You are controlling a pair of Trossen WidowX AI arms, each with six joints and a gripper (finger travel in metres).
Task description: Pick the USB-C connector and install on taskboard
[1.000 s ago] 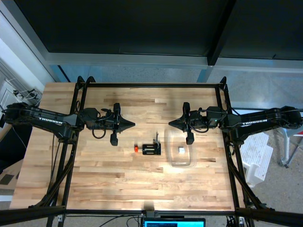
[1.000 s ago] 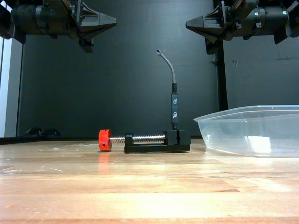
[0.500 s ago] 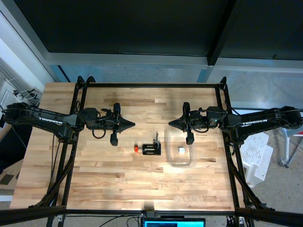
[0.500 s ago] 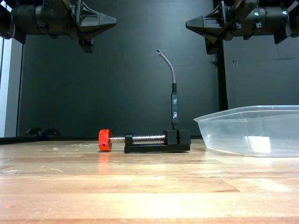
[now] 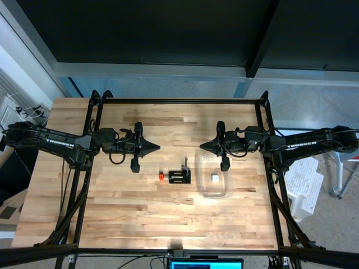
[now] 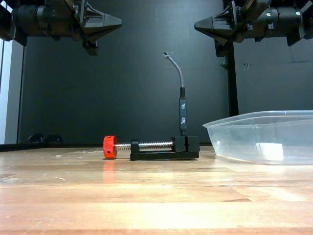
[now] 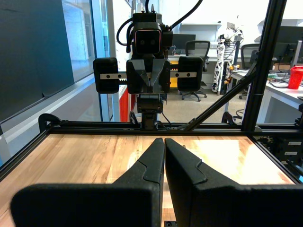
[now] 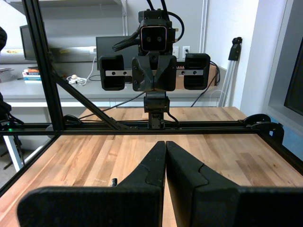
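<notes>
Hovering high over table (image 5: 140,213): left gripper (image 5: 158,148) at left side, fingers pressed together, grasping nothing. Right gripper (image 5: 201,147) at right side, mirrored pose, fingers likewise pressed together, empty. Tips face each other, well apart. Taskboard (image 5: 179,177) on tabletop, between grippers and nearer than both. Orange-red knob (image 6: 110,147) at its left end, thin black upright part (image 6: 182,105) rising at right end. Clear tray (image 6: 254,139) just right of taskboard, small white square piece (image 5: 215,177) inside. USB-C connector too small to locate.
</notes>
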